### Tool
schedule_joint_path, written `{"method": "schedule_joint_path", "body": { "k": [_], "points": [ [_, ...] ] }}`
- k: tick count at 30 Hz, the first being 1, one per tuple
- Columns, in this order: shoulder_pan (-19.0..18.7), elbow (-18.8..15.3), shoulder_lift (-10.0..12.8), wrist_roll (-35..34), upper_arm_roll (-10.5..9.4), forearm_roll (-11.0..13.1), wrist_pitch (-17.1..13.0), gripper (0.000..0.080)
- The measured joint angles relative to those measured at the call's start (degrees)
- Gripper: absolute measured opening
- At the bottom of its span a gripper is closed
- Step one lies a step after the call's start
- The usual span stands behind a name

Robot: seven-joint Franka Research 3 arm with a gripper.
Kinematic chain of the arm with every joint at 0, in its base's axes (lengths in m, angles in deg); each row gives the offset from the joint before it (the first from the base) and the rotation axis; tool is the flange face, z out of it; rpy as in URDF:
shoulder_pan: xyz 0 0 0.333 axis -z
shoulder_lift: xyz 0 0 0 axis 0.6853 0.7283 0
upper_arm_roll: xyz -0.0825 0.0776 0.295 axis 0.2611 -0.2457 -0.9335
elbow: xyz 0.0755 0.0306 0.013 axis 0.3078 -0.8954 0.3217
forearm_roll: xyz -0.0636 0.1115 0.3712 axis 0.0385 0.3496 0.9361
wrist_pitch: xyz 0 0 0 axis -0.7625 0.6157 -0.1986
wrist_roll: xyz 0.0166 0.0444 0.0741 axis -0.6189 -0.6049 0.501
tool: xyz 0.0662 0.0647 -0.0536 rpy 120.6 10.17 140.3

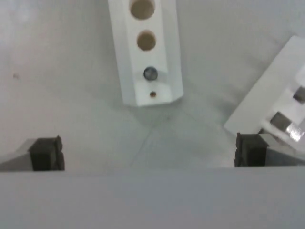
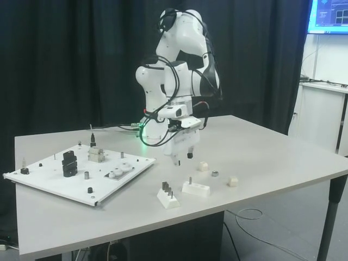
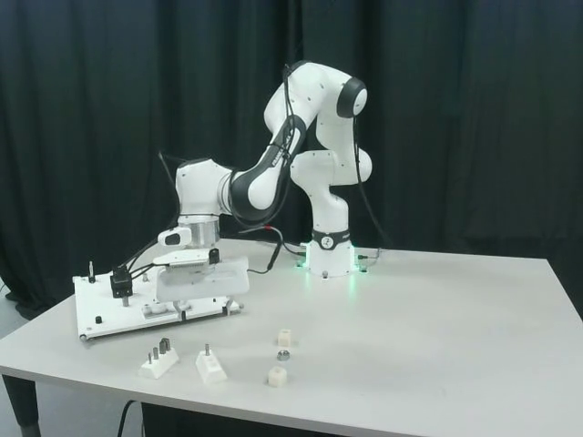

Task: Pick round peg 2.

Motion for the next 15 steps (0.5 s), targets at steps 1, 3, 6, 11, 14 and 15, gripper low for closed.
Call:
{"method": "schedule_joint_path", "body": {
  "k": [1, 3, 6, 11, 14, 15],
  "points": [
    [0.01, 0.22, 0.21, -0.13, -0.12, 0.12, -0.19, 0.08],
    [0.02, 0.72, 0.66, -0.23, -0.34, 0.41, -0.58, 0.08],
    [0.15, 1.59, 1.29, -0.57, -0.66, 0.68, -0.8, 0.08],
    [0.64, 3.18, 2.35, -1.71, -1.26, 0.85, -0.81, 0.08],
    [0.95, 4.02, 2.96, -2.06, -1.59, 0.89, -0.81, 0.08],
    [1.06, 4.27, 3.15, -2.15, -1.71, 0.9, -0.8, 0.08]
  ]
}}
